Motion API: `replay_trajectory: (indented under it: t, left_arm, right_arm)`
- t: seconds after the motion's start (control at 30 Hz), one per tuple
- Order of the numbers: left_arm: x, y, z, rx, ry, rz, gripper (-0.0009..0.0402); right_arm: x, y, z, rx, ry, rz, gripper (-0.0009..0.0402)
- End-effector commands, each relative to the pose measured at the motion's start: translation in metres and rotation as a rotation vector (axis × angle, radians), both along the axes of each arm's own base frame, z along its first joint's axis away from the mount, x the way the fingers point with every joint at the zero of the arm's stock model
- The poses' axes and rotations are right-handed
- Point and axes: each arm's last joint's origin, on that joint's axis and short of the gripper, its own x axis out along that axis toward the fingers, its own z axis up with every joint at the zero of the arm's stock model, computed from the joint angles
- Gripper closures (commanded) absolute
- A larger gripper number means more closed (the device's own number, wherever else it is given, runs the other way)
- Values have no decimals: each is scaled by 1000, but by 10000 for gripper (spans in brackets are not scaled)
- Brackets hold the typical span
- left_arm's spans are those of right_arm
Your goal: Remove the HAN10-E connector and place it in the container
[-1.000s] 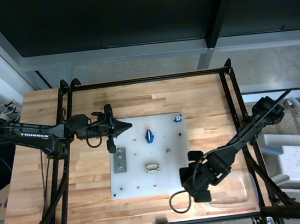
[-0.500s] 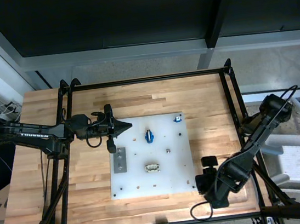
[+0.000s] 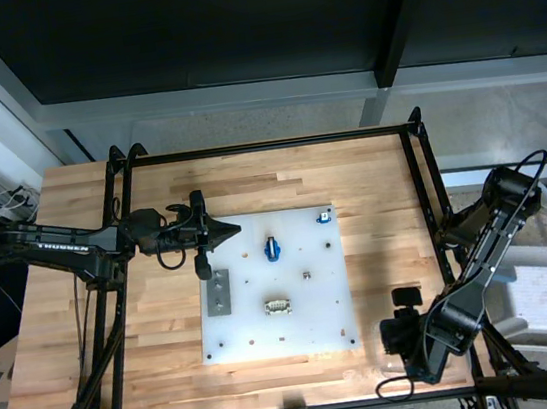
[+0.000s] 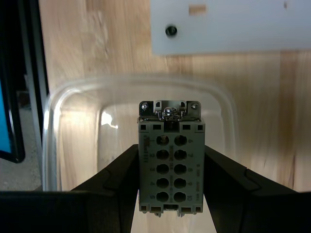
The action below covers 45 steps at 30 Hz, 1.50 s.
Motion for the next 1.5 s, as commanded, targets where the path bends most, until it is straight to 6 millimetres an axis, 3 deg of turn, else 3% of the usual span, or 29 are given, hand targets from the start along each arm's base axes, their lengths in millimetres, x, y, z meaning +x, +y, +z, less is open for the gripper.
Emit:
replay_trajectory:
  t: [0.03, 0.63, 1.33, 1.5]
  left_arm:
    - [0, 0, 0, 0, 0, 0, 393]
    - [0, 0, 0, 0, 0, 0, 393]
    - [0, 0, 0, 0, 0, 0, 393]
    - [0, 0, 0, 0, 0, 0, 393]
  right_arm:
    - [-7, 3, -4, 0, 8, -10, 361]
    - [-21, 4, -38, 51, -1, -49, 361]
    - [-20, 7, -55, 75, -10, -45, 361]
    - [-21, 8, -55, 81, -4, -43, 339]
